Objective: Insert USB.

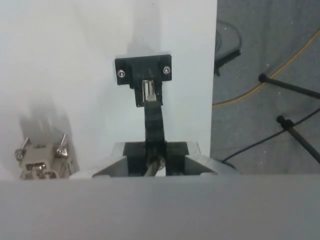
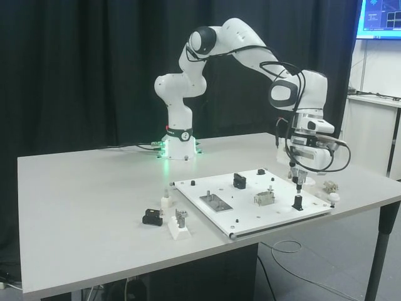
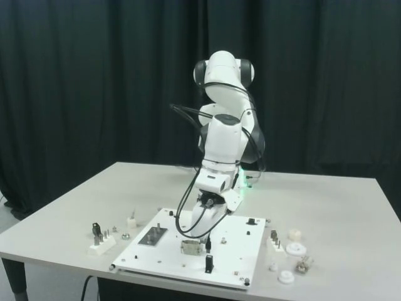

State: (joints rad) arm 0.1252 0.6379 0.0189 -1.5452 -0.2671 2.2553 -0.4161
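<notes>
My gripper (image 2: 298, 173) is shut on a black USB plug (image 1: 154, 125) that points straight down. A short way beneath it, a black USB socket block (image 1: 143, 75) stands on the white board (image 2: 250, 210), near the board's right edge. In the wrist view the plug's tip overlaps the socket's metal slot (image 1: 148, 93). The first room view shows a small gap between the plug (image 2: 299, 183) and the socket (image 2: 298, 202). From the second room view the plug (image 3: 208, 243) hangs over the socket (image 3: 208, 264) at the board's front.
A metal connector with screws (image 1: 42, 161) lies on the table beside the board. The board also carries a black block (image 2: 240, 180), a metal part (image 2: 265, 197) and a grey plate (image 2: 216, 202). Small holders (image 2: 180, 226) stand off the board's left side. White round parts (image 3: 293, 248) lie to its right.
</notes>
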